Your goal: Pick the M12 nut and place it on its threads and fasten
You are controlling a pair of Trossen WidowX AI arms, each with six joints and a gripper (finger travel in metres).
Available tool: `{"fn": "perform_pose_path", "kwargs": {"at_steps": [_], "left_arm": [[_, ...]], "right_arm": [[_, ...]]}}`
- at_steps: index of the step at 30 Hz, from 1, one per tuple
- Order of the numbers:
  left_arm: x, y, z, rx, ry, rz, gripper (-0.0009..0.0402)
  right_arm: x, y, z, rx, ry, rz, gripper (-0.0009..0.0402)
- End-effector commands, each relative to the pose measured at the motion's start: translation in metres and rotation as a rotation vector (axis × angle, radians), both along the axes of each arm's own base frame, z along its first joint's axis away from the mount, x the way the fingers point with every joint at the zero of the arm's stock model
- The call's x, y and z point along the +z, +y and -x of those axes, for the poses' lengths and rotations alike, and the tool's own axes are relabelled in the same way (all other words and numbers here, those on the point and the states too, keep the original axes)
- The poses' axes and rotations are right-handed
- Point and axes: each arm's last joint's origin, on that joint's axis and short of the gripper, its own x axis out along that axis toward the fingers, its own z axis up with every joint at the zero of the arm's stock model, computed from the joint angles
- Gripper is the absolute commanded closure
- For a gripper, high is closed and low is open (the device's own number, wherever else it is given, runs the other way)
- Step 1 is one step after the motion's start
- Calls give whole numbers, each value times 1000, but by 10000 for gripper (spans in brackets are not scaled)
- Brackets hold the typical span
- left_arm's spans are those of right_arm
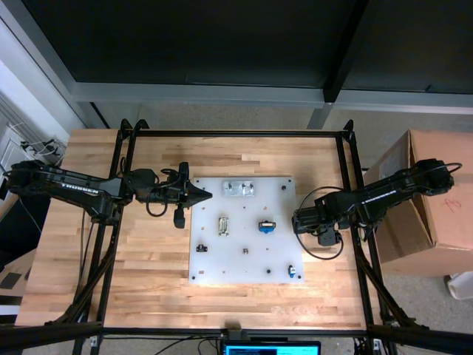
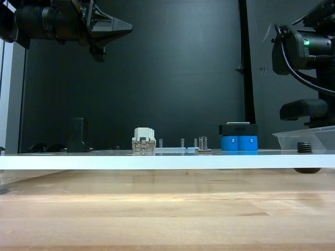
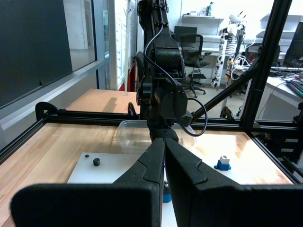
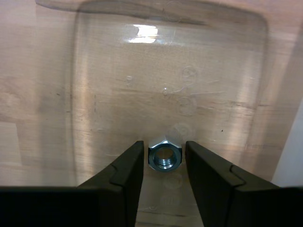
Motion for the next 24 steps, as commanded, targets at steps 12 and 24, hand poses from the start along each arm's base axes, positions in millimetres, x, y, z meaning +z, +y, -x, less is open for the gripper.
{"fn": "perform_pose_path", "kwargs": {"at_steps": [12, 24], "left_arm": [[0, 0, 0, 0, -1, 0, 393], [0, 0, 0, 0, 0, 0, 393]], "right_arm": [[8, 0, 3, -93, -50, -15, 372], [63, 6, -3, -230, -51, -35, 389]]}}
